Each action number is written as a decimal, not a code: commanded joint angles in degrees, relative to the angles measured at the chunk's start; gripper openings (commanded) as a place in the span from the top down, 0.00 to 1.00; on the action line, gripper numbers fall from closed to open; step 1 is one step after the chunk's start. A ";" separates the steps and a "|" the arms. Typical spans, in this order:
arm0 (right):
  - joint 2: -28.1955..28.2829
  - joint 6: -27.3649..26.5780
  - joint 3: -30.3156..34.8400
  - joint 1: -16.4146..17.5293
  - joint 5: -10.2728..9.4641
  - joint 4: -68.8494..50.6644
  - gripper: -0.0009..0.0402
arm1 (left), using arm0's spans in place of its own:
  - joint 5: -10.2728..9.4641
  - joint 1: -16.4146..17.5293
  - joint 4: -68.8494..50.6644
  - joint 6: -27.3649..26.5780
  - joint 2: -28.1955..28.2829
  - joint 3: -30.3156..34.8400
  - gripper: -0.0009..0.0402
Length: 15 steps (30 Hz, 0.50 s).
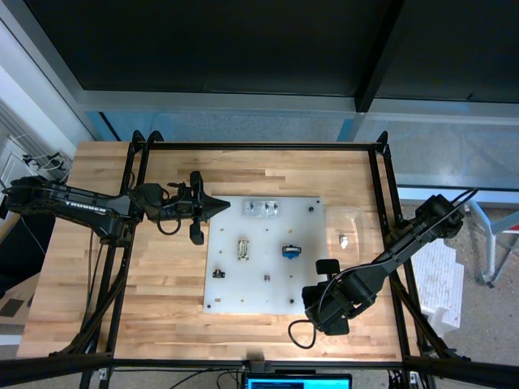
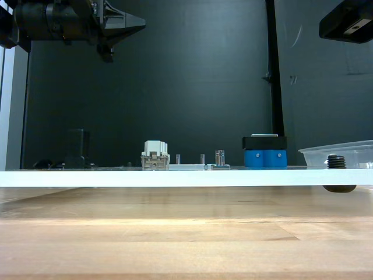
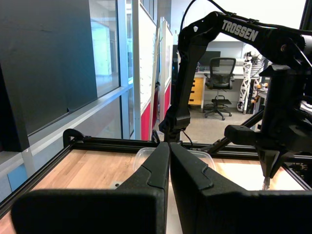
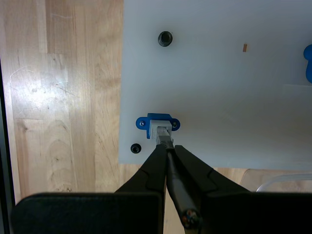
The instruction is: Pick the RJ45 connector and install on taskboard
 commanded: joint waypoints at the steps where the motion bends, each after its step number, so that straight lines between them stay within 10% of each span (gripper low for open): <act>1: 0.04 -0.09 0.00 -0.02 0.04 -0.07 0.98 | 0.02 0.00 0.00 0.02 0.00 0.02 0.98; 15: -0.26 -0.09 -0.04 -0.13 0.04 -0.26 0.98 | 0.02 0.00 0.02 0.00 0.02 0.02 0.98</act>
